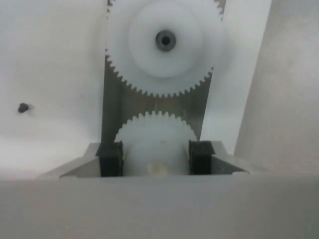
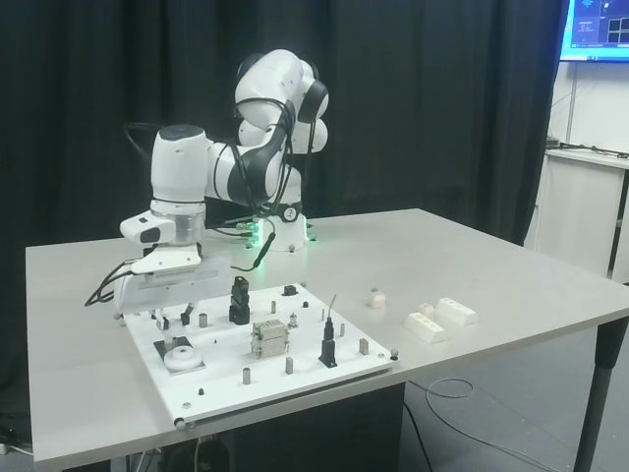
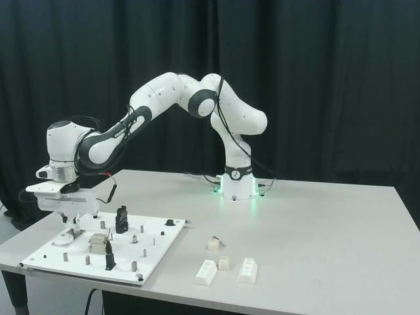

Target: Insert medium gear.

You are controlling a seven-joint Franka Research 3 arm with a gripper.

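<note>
Wrist view: end effector [image 1: 156,158] gripping medium gear [image 1: 156,143].

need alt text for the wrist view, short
The end effector grips a white medium gear between its two black fingers, just short of a larger white gear already seated on the white board. A grey metal strip lies under both gears.

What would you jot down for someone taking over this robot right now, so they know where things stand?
Gripper: shut on the medium gear, black pads on both sides.
The gear hangs over the white board, beside the large gear already seated there; their teeth look close but apart.
Done: gear picked up and carried to the board.
Left: lower it into place by the large gear, release, pull away. Whether it is on its peg yet, I cannot tell.
</note>
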